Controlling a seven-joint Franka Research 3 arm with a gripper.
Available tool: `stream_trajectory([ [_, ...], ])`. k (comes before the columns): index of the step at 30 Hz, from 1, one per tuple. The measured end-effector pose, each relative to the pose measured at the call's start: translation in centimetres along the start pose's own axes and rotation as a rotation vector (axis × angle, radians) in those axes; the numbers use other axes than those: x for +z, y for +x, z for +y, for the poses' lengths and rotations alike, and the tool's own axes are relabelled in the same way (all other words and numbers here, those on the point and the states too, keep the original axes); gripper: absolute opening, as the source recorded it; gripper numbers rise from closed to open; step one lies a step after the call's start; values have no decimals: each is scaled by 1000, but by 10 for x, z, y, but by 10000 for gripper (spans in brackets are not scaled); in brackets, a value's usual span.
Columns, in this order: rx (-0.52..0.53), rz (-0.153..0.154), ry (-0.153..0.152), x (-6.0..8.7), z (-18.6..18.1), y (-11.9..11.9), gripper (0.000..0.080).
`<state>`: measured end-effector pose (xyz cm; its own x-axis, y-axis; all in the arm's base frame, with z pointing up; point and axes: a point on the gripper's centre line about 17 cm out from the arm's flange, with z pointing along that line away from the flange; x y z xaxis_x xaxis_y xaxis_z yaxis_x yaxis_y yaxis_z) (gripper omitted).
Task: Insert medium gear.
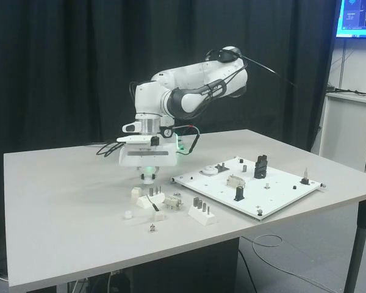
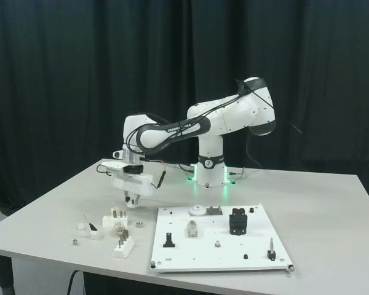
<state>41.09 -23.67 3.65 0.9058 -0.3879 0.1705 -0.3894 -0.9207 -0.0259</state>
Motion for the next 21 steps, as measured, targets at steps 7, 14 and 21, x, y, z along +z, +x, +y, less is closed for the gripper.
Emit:
stream_trajectory([
  [7,2,-2,1,-6,-1,1,284],
  [14,1,-1,3,-10,-1,3,284],
  [21,5,1,2,-11,-1,4,284],
])
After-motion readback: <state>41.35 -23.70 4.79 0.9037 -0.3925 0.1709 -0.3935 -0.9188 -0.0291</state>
